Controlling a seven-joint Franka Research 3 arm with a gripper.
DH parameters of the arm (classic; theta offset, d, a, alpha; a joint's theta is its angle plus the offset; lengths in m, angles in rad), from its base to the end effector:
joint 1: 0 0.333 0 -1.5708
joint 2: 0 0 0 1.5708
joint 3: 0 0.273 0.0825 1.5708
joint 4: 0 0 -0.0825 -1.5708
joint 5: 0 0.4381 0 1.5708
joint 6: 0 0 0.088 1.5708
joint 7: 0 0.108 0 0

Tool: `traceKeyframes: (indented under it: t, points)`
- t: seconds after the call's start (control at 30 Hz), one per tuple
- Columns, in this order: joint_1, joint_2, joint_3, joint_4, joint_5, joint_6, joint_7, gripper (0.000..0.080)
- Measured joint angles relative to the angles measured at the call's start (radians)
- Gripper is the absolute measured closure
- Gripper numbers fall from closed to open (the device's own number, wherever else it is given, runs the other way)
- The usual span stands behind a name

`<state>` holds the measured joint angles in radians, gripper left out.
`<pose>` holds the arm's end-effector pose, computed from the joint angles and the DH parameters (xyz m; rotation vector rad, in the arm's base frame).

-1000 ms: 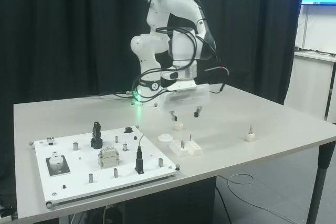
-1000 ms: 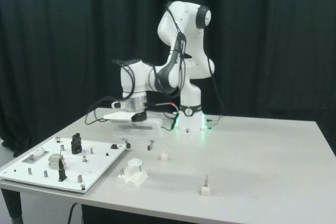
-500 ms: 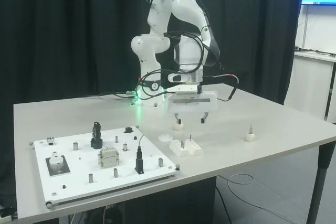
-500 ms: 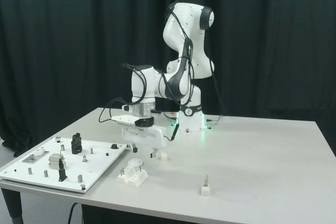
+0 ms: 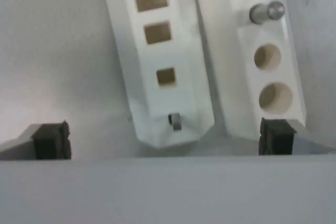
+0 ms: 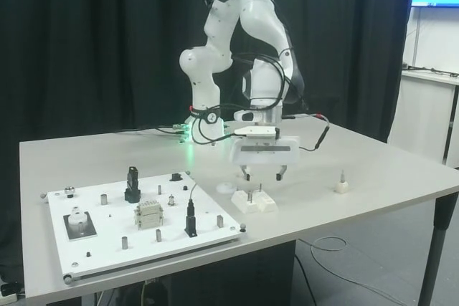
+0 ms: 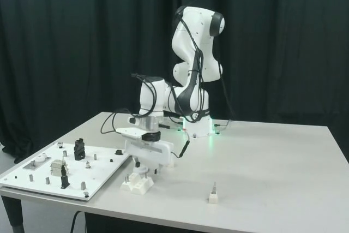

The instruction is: Pick square peg 1.

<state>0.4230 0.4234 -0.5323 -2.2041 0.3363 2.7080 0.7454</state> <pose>0.5756 -0.0926 0.1428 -2.6644 1.6251 -0.2629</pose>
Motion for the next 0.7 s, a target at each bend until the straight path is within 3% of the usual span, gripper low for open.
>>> traceKeyframes:
  t: [0.33, 0.7]
  points:
    - [-0.064, 0.057, 0.058, 0.053, 0.000, -0.004, -0.085, 0.0003]
    - [-0.153, 0.068, 0.131, 0.074, 0.000, -0.040, -0.163, 0.0003]
